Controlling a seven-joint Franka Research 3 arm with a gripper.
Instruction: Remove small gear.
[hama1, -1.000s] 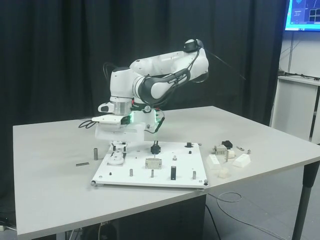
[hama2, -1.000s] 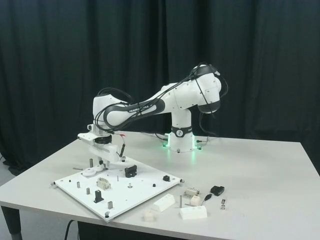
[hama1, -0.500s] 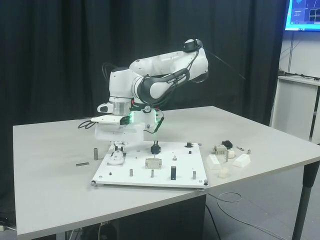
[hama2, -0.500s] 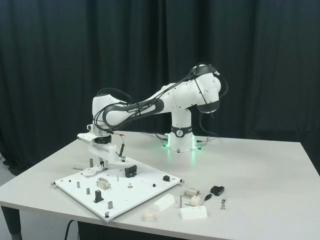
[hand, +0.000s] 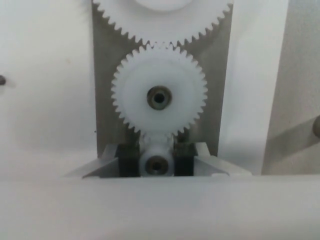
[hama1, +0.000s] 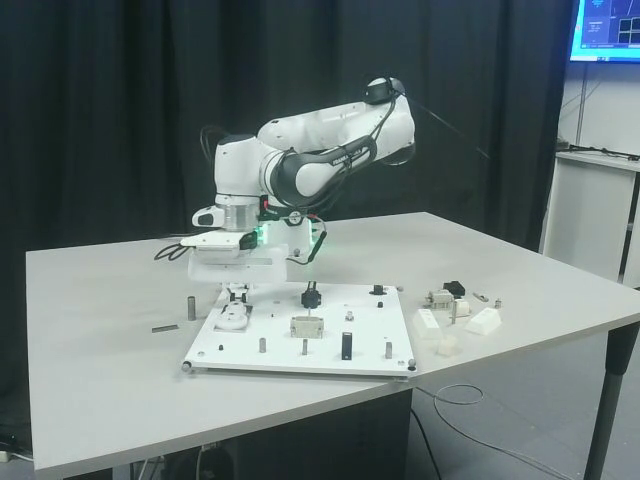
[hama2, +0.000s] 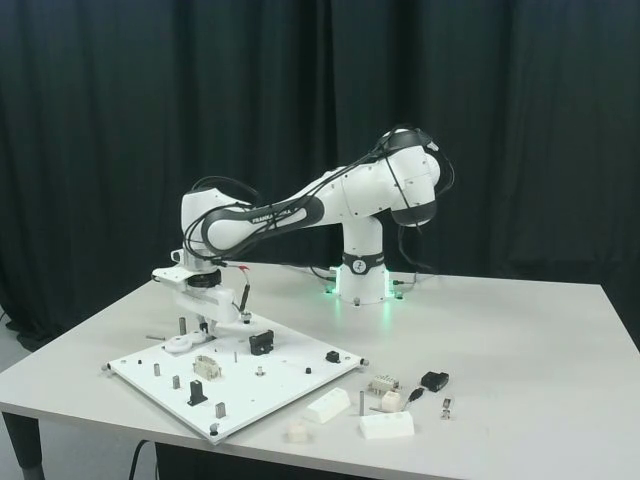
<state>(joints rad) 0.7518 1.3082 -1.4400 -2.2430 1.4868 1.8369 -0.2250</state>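
Wrist view: the small gear (hand: 157, 161) sits between the two black fingers (hand: 128, 159) of the hand (hand: 156, 162), which press on it from both sides.
Hand: clenched on the small gear, low over the board (hama1: 370, 335) in the first room view, at (hama1: 236, 292).
Small gear: white, with a dark bore in its middle; its teeth meet those of the middle gear (hand: 159, 94); whether it is on its peg or lifted off I cannot tell.
Middle gear: white, flat on a grey plate (hand: 106, 55), with a dark hub at its centre.
Large gear: only its toothed edge (hand: 162, 17) shows, meshing with the far side of the middle gear.
Gear row: all three lie in one line along the grey plate, which is set into the white board.
Arm: white, reaching from its base (hama2: 362, 282) at the far side of the table (hama2: 540, 340) down to the board's corner; a green light glows at the base.
Board: white, lying flat near the table's front edge, with small pegs and fittings standing on it, a black block (hama2: 262, 342) among them.
Loose parts: several white blocks (hama2: 386, 425) and a small black piece (hama2: 434, 380) lie on the table beside the board, well apart from the hand.
Backdrop: black curtain behind the table.
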